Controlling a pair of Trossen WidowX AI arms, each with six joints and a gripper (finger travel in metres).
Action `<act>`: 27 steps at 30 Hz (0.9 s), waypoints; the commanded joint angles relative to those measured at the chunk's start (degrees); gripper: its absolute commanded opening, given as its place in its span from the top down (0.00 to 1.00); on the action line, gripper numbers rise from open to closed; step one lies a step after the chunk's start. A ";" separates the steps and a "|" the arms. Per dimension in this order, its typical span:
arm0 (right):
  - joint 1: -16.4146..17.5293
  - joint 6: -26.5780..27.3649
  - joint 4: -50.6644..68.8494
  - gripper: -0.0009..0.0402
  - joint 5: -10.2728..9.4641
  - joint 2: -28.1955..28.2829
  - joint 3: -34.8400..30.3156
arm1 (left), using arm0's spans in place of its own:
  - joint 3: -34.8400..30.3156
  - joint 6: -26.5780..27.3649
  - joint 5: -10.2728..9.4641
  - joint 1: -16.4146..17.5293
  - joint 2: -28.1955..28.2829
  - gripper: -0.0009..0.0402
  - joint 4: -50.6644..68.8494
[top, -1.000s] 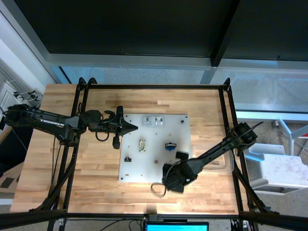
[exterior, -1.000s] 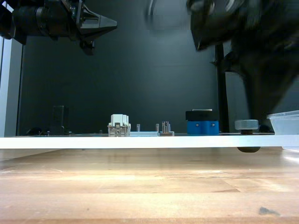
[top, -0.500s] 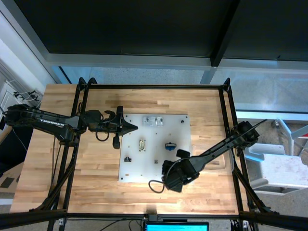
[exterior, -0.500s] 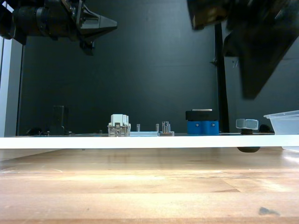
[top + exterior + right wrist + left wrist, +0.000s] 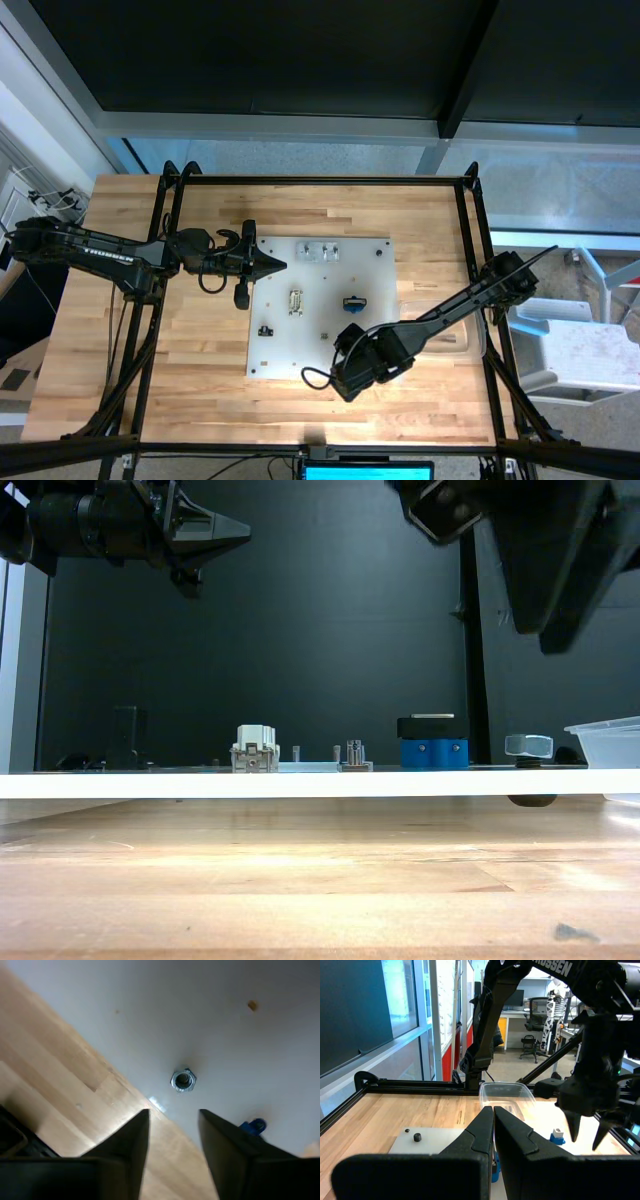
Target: Unfasten the M12 fastener and place in the container
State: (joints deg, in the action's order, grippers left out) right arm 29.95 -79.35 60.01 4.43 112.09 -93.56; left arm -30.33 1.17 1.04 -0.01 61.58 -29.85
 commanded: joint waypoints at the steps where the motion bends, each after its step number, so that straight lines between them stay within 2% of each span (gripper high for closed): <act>1: -0.20 -1.22 -0.76 0.49 0.48 0.85 0.09 | 0.00 0.00 0.00 0.00 0.02 0.98 0.00; 4: -0.79 -1.38 -0.76 0.42 0.48 1.64 0.22 | 0.00 0.00 0.00 0.02 0.02 0.98 0.00; 7: -1.27 -1.38 -1.05 0.39 0.48 2.51 0.28 | 0.00 0.00 0.00 0.02 0.02 0.98 -0.02; 18: -2.08 -2.73 -5.14 0.44 -0.15 3.23 4.17 | 0.00 0.00 0.00 0.02 0.02 0.98 0.02; 20: -2.08 -2.71 -5.33 0.44 -1.11 3.80 4.17 | 0.00 0.00 0.00 0.00 0.02 0.98 -0.07; 27: -2.21 -2.67 -6.56 0.47 -1.09 5.14 4.17 | 0.00 0.00 0.00 0.00 0.02 0.98 -0.02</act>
State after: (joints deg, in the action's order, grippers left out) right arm 27.75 -82.15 53.74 3.33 117.01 -89.38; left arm -30.33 1.17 1.04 -0.01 61.60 -29.82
